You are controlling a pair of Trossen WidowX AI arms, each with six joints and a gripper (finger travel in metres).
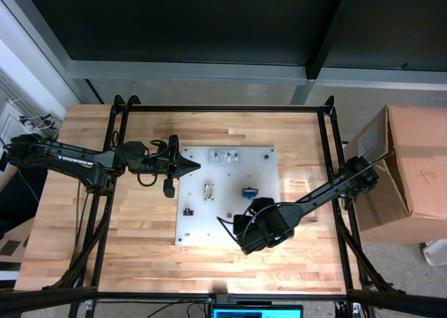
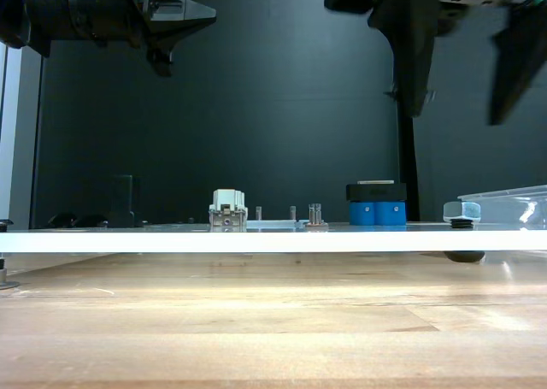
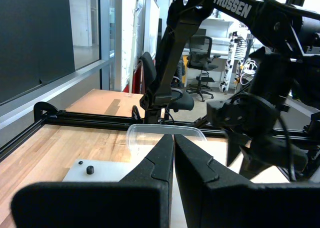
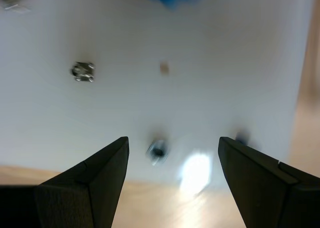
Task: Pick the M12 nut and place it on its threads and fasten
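I'm watching the right gripper [image 2: 461, 114] hanging high over the near right edge of the board [image 2: 128, 239]. Its fingers [image 2: 416, 73] are spread wide and are gripping nothing. In the low view the nut [image 2: 461, 209] is sitting on its stud [image 2: 461, 224], straight below the gap between those fingers, with a thin black band showing under the silver. The tray [image 2: 513, 197] is standing behind it. From above, the right gripper is covering that spot, so I can't check the nut there. Through the right wrist camera I'm looking down between the open fingers at a small blurred silver-and-dark thing near the board's edge, and I can't tell for sure what it is. A blue block [image 2: 377, 211] is standing on the board to the left of the nut.

The left gripper [image 1: 198, 166] is hovering at the board's left edge, well apart from the nut and pointing inward over the table [image 1: 84, 227]. Its fingers [image 3: 200, 170] are pressed together, and I'm seeing nothing between them.
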